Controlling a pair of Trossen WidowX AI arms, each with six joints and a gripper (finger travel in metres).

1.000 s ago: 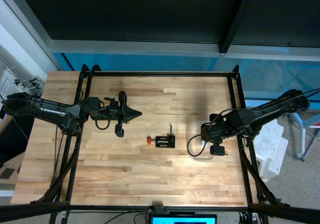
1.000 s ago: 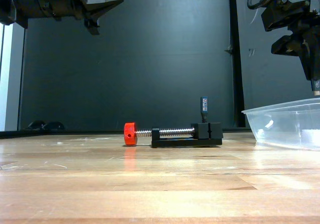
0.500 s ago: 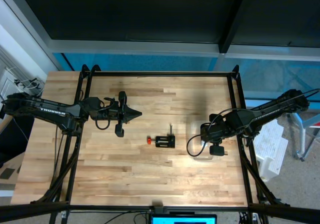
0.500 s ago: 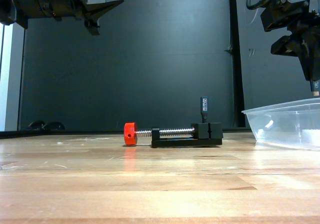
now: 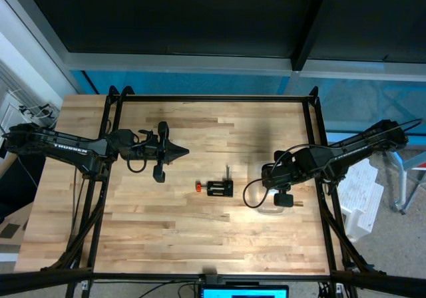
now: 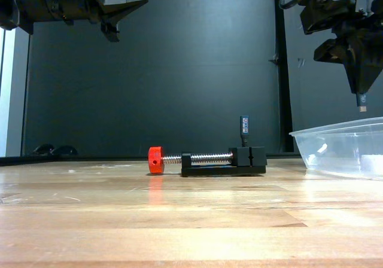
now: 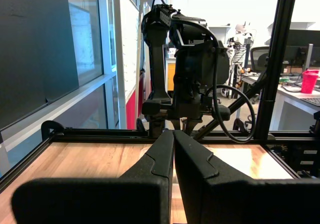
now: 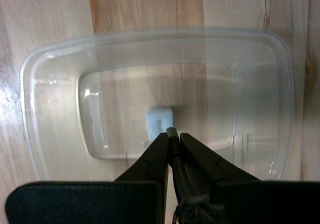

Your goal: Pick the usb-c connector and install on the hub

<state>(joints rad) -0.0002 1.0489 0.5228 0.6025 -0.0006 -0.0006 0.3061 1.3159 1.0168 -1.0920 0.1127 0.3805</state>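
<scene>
Black left gripper upper left, black right gripper upper right, pinching the dark-grey usb-c connector. The hub shows black, its knob orange-red, its screw silver. Clear dish, pale plank-striped wooden table.

grained wood table, clear glossy plastic dish, matt black hub, shiny metal screw, dark ribbed usb-c connector
</scene>
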